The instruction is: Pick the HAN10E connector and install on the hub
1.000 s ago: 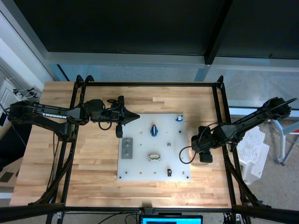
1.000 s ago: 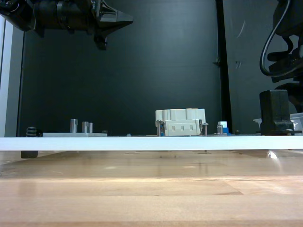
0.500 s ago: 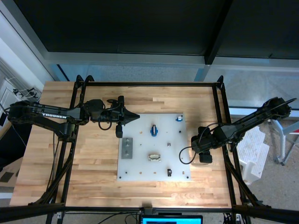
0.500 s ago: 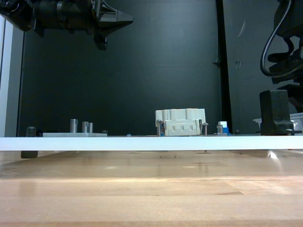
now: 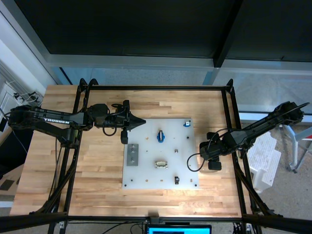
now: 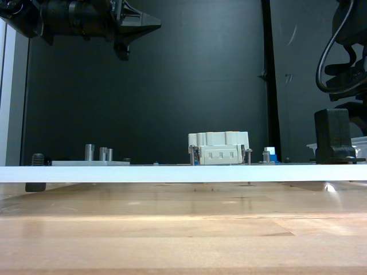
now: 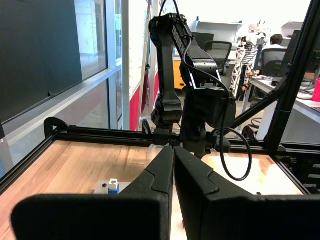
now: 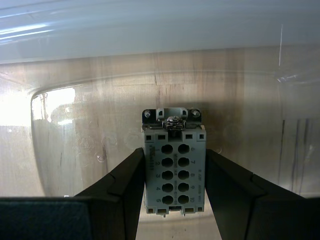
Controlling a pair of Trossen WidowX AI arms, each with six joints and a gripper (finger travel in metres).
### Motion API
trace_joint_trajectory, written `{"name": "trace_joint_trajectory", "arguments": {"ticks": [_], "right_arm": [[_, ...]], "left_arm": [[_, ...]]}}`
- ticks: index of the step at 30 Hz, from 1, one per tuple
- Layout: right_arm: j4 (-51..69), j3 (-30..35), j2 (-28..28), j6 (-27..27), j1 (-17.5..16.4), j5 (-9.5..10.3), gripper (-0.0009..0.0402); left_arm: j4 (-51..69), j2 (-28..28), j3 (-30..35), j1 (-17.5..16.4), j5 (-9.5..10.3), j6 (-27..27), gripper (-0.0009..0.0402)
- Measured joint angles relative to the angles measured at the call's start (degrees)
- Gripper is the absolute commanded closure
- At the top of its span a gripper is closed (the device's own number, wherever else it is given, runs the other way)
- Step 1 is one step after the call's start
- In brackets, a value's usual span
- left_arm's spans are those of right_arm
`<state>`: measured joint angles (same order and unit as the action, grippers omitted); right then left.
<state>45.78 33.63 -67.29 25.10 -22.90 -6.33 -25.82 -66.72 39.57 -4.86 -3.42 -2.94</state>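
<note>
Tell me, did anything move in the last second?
Barely. The right gripper, shut on the connector off the plate's right side, seems to have shifted very slightly; which way I cannot tell. The left gripper stayed shut, high up near the plate's far left corner. The hub did not move.

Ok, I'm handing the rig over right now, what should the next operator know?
Left end effector: shut, empty, parked high off the white plate's far left corner.
Right end effector: right of the plate, fingers closed against both sides of the HAN10E connector.
The hub sits on the plate, connector not yet on it.
Done: connector grasped. Left: lift, carry to the hub, seat it.
</note>
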Motion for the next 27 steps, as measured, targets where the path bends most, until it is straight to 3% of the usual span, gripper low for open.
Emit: {"name": "trace_joint_trajectory", "arguments": {"ticks": [9, 27], "right_arm": [[1.5, 1.5, 0.0, 0.0, 0.0, 0.09, 0.0366], [13.2, 19.7, -0.3, 0.8, 0.0, 0.35, 0.0369]], "left_arm": [[0.0, 0.0, 0.0, 0.0, 0.0, 0.0, 0.0393], [0.0, 0.0, 0.0, 0.0, 0.0, 0.0, 0.0393]]}}
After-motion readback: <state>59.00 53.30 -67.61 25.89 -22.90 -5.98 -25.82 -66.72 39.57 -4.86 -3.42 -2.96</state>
